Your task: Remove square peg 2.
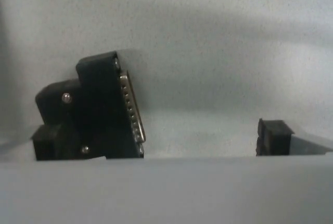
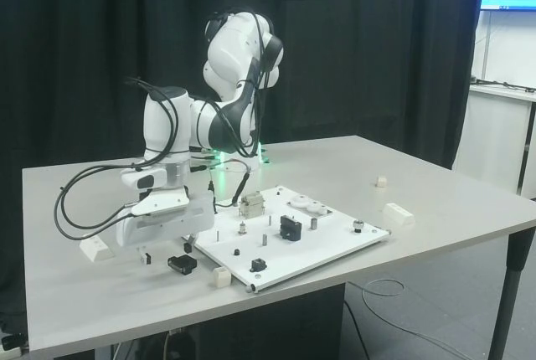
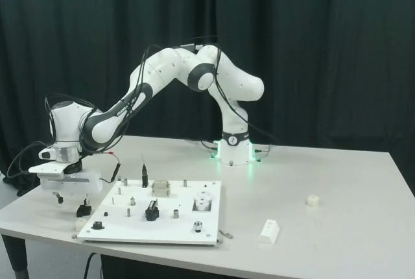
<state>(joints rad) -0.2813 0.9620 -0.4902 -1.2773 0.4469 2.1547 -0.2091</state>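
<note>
Hovering low over the table (image 2: pixel 435 209) beside the white board (image 2: pixel 335 247), the gripper (image 2: pixel 166 253) carried jaws whose state could not be told. A black connector (image 1: pixel 99 112) lay on the table just beneath. A white square block (image 2: pixel 219 276), possibly square peg 2, rested on the table just beside the board's edge, near the gripper.

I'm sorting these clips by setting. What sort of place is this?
Probably a robotics lab: a white arm bolted on a grey table, a white board of small fittings, black curtains behind.
</note>
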